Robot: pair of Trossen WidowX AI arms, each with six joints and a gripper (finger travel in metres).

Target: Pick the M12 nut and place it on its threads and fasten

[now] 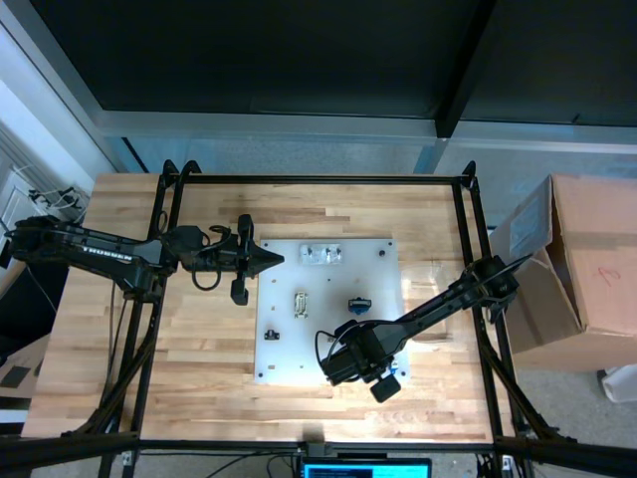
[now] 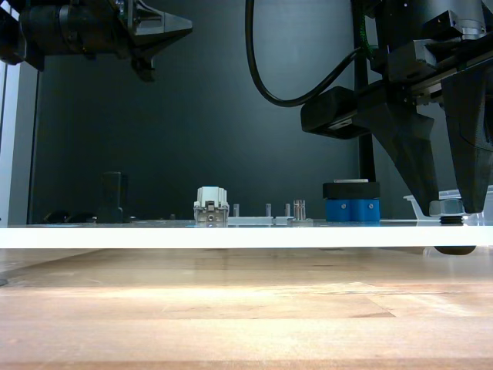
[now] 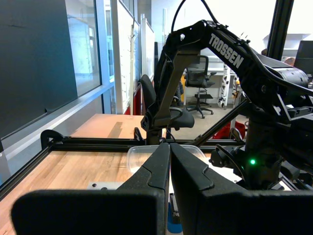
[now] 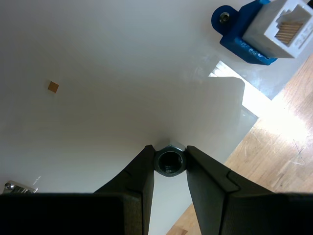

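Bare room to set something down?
Bare table left of the white board, nearer than the raised left pincer. Crowded: board's near right, where the right pincer grips the M12 nut on its stud beside the blue jack.

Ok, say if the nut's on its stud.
On: nut sits atop its stud, clamped by the right gripper; left gripper hovers above the board, left edge.

The white board (image 1: 294, 358) looks like smooth, glossy plastic. The surface (image 1: 199, 349) beneath it is pale wood in strips with a satin finish. At the board's near right edge, the right gripper (image 4: 169, 153) pinches the small nut (image 4: 169, 162), bright silver metal, between matt black plastic fingers (image 4: 139, 176). Over the board's left edge, the left gripper (image 1: 274, 259) is the same matt black.
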